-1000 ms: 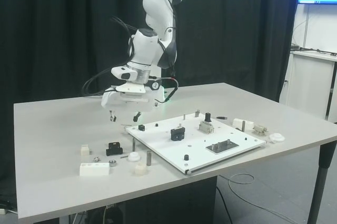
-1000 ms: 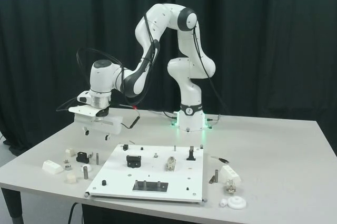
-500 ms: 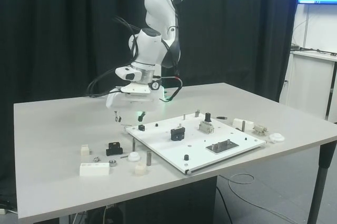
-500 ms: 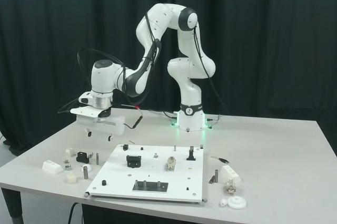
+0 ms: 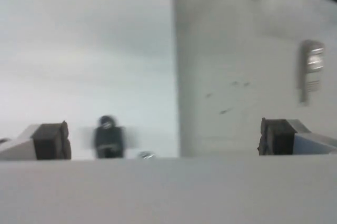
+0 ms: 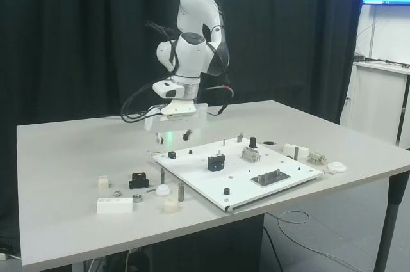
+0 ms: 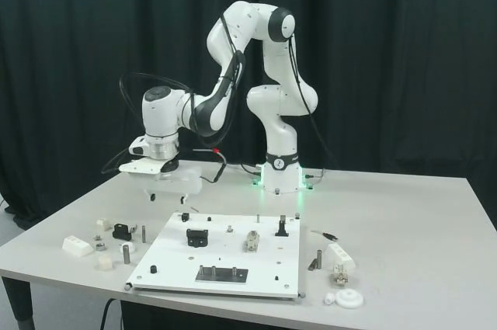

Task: Remove round peg 2.

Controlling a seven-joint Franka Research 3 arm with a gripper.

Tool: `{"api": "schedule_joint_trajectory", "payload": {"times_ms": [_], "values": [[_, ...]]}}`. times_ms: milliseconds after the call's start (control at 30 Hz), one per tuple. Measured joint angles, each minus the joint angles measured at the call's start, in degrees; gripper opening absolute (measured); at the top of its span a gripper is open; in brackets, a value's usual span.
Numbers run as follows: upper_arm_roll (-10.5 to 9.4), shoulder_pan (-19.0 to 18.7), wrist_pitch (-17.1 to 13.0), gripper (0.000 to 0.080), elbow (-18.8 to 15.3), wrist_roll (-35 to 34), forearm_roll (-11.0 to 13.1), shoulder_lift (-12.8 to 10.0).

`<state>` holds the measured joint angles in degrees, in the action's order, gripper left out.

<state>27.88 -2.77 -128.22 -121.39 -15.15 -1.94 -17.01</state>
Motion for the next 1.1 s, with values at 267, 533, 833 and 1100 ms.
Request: {"api": "schedule_joint_trajectory", "payload": {"times_ms": [267,533,833,1100], "values": [[-0.04,-3.0,3.0,0.0800,-2.4,-2.8,0.6,2.9],[-0.22,-6.9,3.1,0.0800,-6.3,-6.9,0.6,6.0],[-1.45,-10.9,3.1,0.0800,-10.0,-12.4,0.6,8.7],[-3.07,-13.8,3.0,0.0800,-12.2,-17.5,0.6,10.1]]}}
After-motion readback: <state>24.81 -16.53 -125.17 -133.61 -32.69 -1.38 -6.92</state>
